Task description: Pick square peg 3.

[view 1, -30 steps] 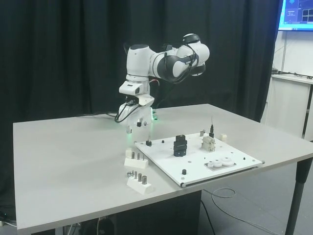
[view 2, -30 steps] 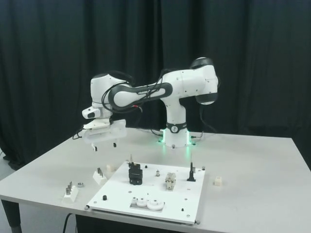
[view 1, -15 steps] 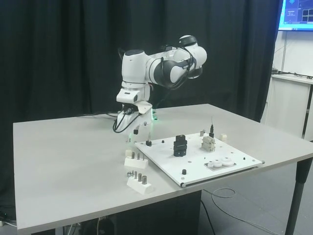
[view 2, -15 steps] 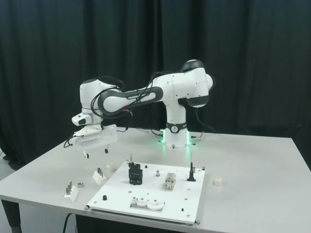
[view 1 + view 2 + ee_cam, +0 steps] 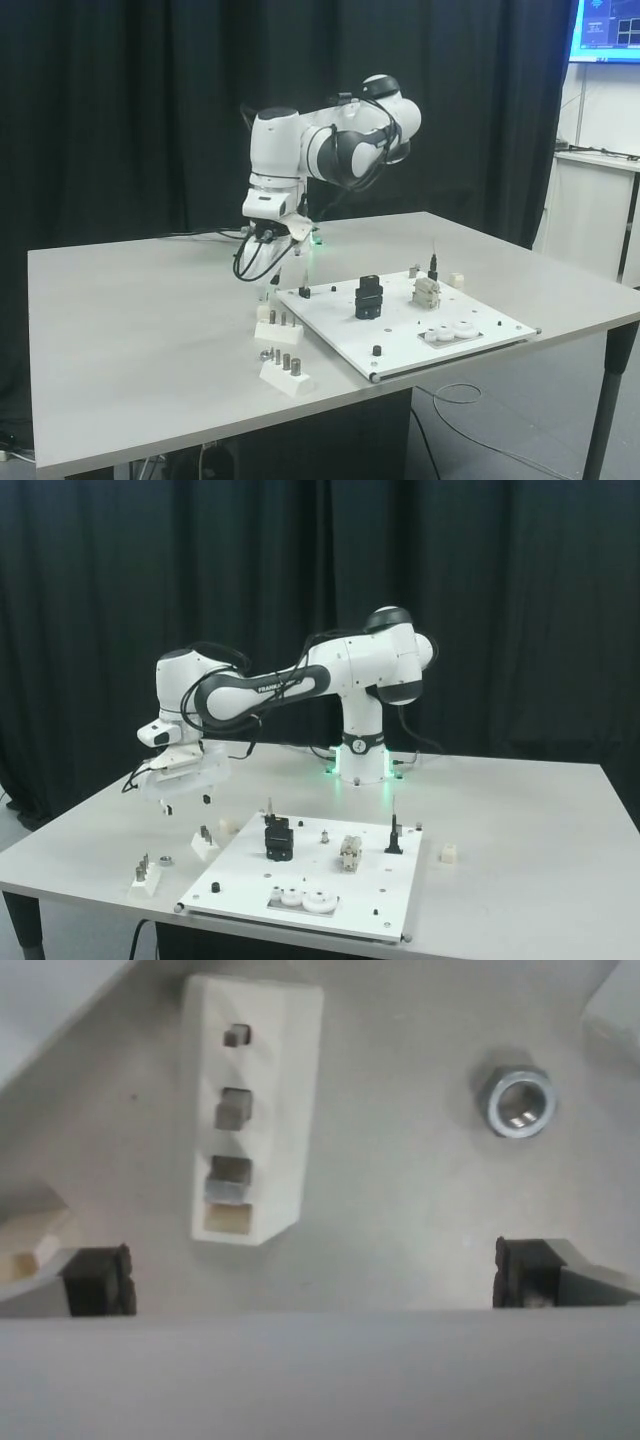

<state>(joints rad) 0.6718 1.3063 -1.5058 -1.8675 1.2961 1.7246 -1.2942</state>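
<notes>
A white holder block stands on the grey table and carries three grey square pegs in a row, each a different size, plus one empty square slot at its end. In the room views this holder sits just off the white board's corner. My gripper hangs open above the table beside the holder's slot end, and nothing is between its black fingertips. From the room cameras the gripper is seen above the holder, apart from it.
A metal nut lies on the table next to the holder. A second white peg holder stands nearer the table's edge. The white board carries a black part, white gears and other small fixtures.
The arm has swung away from the board's rear toward the peg holders and come lower. The fingers have stayed open and empty.
</notes>
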